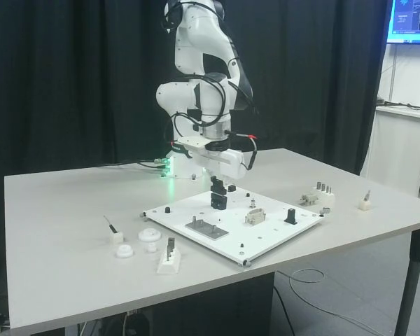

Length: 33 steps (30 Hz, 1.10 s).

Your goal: Insert D-SUB.

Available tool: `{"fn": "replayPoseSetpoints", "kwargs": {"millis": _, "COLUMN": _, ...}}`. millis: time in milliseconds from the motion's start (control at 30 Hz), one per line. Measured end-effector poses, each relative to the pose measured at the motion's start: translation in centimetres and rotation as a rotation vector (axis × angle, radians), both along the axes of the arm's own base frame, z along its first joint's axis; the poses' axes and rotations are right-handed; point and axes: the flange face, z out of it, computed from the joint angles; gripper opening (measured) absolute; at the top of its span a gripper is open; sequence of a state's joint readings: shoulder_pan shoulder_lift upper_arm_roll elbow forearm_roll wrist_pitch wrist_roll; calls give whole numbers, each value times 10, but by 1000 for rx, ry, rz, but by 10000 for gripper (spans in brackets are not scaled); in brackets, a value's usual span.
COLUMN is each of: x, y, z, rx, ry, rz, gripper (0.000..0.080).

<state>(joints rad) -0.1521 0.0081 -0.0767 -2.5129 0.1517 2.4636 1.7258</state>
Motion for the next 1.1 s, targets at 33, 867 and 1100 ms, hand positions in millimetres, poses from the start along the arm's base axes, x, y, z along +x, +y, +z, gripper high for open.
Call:
{"fn": "replayPoseSetpoints", "kwargs": {"millis": 33, "x": 0, "y": 0, "z": 0, "rx": 0, "ry": -1, "rz": 1, "gripper": 380}}
{"fn": "replayPoseSetpoints", "kwargs": {"millis": 867, "x": 1, "y": 1, "z": 0, "rx": 0, "ry": -13, "rz": -4, "gripper": 380}}
{"fn": "replayPoseSetpoints", "kwargs": {"millis": 1100, "x": 0, "y": 0, "z": 0, "rx": 4, "ry": -13, "rz": -14, "gripper": 380}}
